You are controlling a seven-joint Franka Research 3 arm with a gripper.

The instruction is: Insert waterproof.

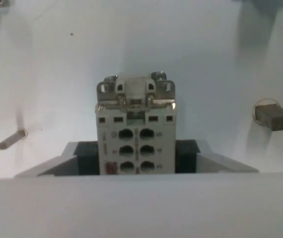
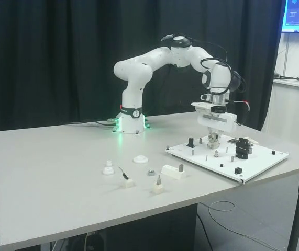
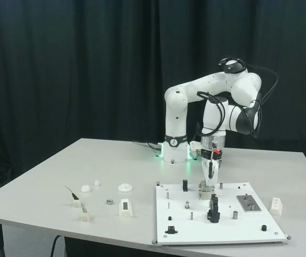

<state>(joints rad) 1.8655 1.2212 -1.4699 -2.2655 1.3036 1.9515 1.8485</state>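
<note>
While the white arm (image 3: 206, 91) reaches out from its base on the grey table (image 2: 50, 167), its pincer (image 1: 136, 173) hangs straight down over the white board (image 3: 217, 219) at the table's right end, its fingers (image 1: 87, 157) clamped on the waterproof connector (image 1: 135, 130). Seen from the wrist, the connector sits squarely between the two black pads, a grey block with six round sockets on its face and a metal latch at its lower end, pointing down at the board. From the second room view, the connector (image 3: 204, 190) is low over the board's middle, just right of a small black upright part (image 3: 185, 185) and beyond a taller black fixture (image 3: 213, 208); whether it touches the board cannot be told. Several small white parts (image 2: 139, 159) lie scattered on the table to the left of the board, well apart from the pincer.
</note>
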